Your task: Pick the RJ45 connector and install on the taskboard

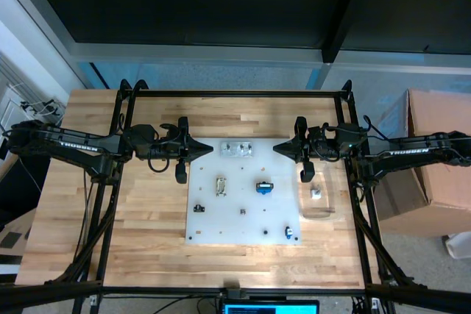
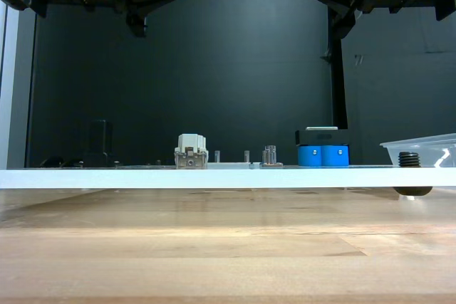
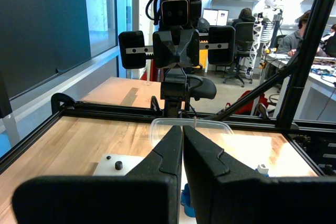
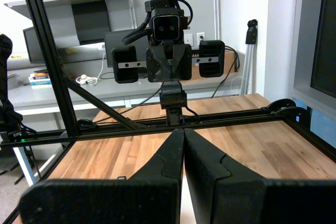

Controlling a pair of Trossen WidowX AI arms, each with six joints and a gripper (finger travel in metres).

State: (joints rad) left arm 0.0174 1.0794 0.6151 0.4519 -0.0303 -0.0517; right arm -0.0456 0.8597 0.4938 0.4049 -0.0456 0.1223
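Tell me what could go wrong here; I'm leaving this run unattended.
The RJ45 connector, seemingly the small part lying free in the clear tray, is tiny; the right gripper, shut and high above the task board, could nudge it or the tray's wall. The left gripper, also shut, faces the right one nose to nose: moving inward risks a clash.

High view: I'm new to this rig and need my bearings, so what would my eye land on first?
The left pincer and right pincer point at each other, both shut and empty, high above the far edge of the white task board. Right of the board, a small pale part, seemingly the RJ45 connector, lies free in a clear tray.
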